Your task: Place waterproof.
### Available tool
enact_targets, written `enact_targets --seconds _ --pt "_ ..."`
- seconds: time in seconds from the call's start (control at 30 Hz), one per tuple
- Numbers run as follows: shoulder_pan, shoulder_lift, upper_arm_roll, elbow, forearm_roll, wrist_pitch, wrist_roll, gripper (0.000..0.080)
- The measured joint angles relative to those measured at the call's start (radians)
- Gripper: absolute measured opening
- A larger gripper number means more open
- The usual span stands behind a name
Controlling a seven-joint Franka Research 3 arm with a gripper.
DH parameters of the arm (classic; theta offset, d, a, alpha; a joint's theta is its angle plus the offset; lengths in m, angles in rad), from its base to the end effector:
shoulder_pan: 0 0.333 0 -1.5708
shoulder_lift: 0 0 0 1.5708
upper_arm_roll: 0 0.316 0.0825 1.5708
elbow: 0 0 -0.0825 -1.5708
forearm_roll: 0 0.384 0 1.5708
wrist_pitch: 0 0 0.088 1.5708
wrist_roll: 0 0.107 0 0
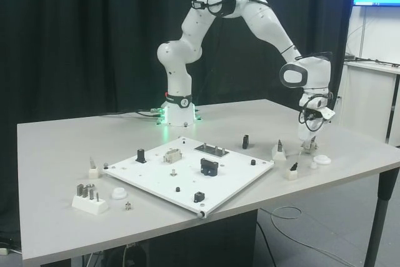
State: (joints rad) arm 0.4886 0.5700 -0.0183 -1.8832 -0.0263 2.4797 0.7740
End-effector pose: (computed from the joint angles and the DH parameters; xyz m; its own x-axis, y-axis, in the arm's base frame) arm 0.5688 0.2899 0.2058 0.9603 -0.2763 0.0373 -0.2765 -0.9610 0.0007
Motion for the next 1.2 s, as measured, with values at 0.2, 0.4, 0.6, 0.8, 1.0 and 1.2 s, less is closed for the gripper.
enact_targets --seconds 0.2,0.4,0.6,0.8,1.0,1.2 --pt "0.005 0.003 0.000 0.000 0.000 -0.005 -0.064 0.0311" --pt "0.008 0.003 0.000 0.000 0.000 -0.010 -0.121 0.0311" --pt "0.015 0.003 0.000 -0.001 0.000 -0.012 -0.174 0.0311" --pt "0.020 0.007 0.000 -0.002 0.000 -0.013 -0.228 0.0311" --pt "0.023 0.013 0.003 -0.003 0.001 -0.013 -0.285 0.0311" --pt "0.023 0.016 0.008 -0.003 0.001 -0.013 -0.324 0.0311"
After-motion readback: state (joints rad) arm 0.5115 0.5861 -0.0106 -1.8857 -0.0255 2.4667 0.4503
